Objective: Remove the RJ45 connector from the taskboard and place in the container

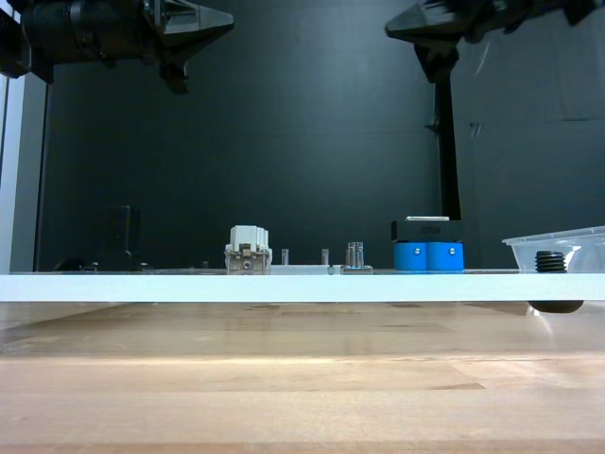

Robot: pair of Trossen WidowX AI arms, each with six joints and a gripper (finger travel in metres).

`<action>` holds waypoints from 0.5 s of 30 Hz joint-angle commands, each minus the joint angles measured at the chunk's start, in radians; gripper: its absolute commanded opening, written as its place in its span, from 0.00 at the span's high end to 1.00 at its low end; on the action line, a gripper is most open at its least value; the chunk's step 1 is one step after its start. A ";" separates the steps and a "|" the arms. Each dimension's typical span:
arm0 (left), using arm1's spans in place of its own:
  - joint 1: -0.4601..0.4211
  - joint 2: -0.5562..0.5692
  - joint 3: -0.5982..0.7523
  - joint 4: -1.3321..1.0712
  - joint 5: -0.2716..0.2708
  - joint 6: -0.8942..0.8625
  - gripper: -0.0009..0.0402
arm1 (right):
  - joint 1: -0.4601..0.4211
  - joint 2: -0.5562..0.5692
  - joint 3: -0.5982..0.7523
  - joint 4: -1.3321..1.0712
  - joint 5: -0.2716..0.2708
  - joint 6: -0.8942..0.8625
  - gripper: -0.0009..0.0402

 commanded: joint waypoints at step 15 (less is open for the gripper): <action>0.000 0.000 0.000 0.000 0.000 0.000 0.98 | 0.268 0.005 0.240 -0.719 0.034 0.220 0.98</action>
